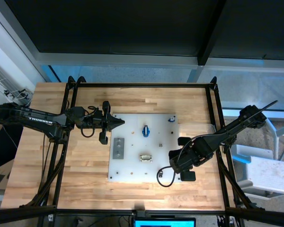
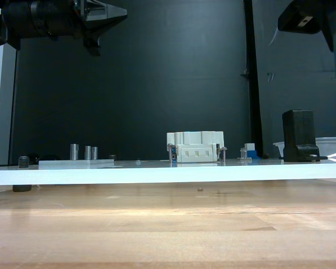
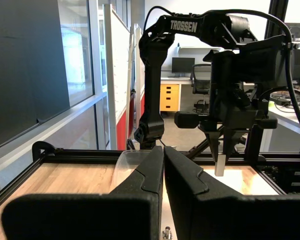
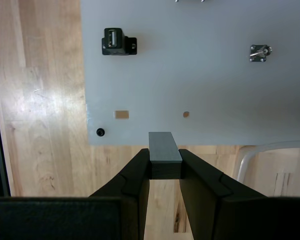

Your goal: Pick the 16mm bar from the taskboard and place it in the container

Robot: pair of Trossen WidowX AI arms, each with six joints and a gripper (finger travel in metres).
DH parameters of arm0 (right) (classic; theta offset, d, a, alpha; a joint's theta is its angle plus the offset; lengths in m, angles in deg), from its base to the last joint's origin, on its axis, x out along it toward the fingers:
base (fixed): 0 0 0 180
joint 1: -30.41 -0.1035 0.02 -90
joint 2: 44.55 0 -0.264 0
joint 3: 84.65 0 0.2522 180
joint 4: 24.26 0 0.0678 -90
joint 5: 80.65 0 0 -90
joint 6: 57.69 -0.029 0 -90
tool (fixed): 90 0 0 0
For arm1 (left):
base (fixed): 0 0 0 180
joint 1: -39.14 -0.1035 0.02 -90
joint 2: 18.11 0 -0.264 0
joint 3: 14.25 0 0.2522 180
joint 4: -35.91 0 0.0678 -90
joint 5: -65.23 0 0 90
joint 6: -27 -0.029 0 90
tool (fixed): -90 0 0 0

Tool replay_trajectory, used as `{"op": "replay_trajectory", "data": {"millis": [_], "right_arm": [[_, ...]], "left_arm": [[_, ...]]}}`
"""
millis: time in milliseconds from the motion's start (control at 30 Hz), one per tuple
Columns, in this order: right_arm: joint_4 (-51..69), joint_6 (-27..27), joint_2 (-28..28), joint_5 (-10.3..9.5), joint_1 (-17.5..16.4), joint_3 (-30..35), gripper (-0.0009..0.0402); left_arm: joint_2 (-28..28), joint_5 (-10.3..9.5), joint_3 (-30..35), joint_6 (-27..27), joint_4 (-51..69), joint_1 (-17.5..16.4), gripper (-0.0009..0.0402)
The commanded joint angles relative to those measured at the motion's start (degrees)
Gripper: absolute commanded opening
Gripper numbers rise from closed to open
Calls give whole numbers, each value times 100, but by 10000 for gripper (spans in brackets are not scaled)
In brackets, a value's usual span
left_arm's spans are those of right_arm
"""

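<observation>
My right gripper [image 4: 165, 162] is shut on the 16mm bar [image 4: 165, 149], a short grey block held clear above the taskboard [image 4: 200, 75], over its edge. The left wrist view shows the bar [image 3: 220, 164] hanging down from the right gripper's fingers. From above, the right gripper [image 1: 178, 160] is over the right side of the taskboard [image 1: 132, 168]. The container [image 4: 257, 152], a clear tray, lies on the wood just beside the board, near the bar; its faint outline [image 1: 201, 128] also shows from above. My left gripper [image 1: 117, 122] hovers shut and empty over the board's far left corner.
On the board sit a grey block [image 1: 119, 147], a blue knob [image 1: 146, 131], a small connector [image 1: 145, 157] and a black part [image 2: 299, 136]. Black frame rails [image 1: 142, 85] ring the table. A white-and-blue bin [image 1: 265, 170] stands off the table at the right.
</observation>
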Motion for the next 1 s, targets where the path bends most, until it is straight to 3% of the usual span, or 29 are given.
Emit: {"op": "replay_trajectory", "data": {"millis": [33,700,1000], "right_arm": [[-63,-7,116,2,79,-162,12],[-175,-13,1167,17,872,-1386,12],[-192,28,1746,15,1423,-2028,12]], "left_arm": [[0,0,2,0,0,-2,0],[0,0,2,0,-2,0,0],[0,0,2,0,-2,0,0]]}}
